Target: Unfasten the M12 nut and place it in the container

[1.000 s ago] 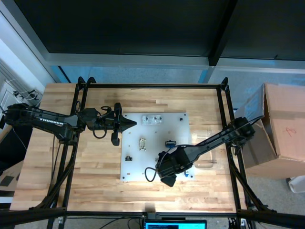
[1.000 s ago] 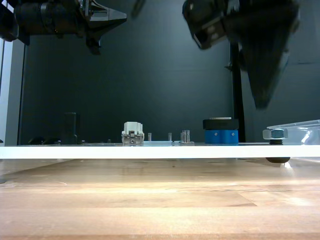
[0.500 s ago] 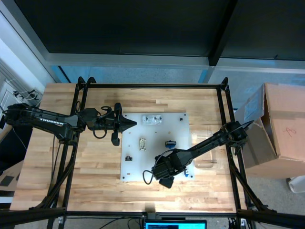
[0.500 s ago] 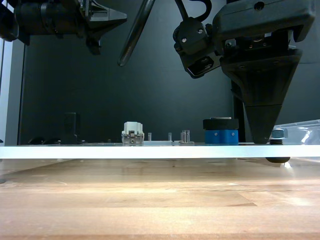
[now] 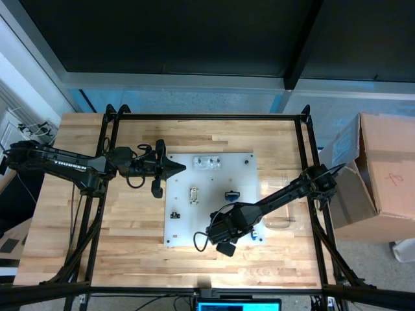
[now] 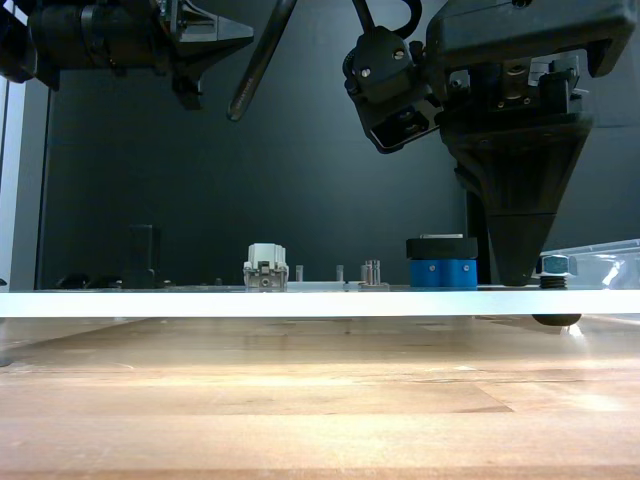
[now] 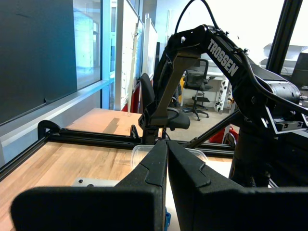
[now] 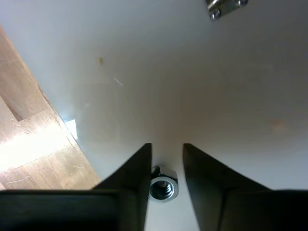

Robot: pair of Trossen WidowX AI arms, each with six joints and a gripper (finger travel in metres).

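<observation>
The silver nut (image 6: 556,266) sits on its black stud (image 6: 556,284), with ribs showing beneath it. My right gripper (image 6: 515,278) points straight down, with its tips at board level just left of the nut. In the right wrist view the nut (image 8: 163,187) shows in the narrow gap between the fingers (image 8: 137,168). It lies back from the right gripper's (image 8: 167,146) tips and is not clamped. Nothing shows in the clear container (image 5: 280,223) in the high view. My left gripper (image 5: 180,167) hangs shut and empty over the board's far left edge.
On the white board (image 5: 181,227) stand a blue and black round part (image 6: 441,262) and a white connector (image 6: 266,270). The black frame rails (image 5: 207,116) ring the table. A cardboard box (image 5: 382,175) sits off the right side.
My right gripper dropped from high above to board level beside the nut, then shifted slightly left, leaving the nut fully in sight. The nut stayed on its stud. The left arm did not move.
</observation>
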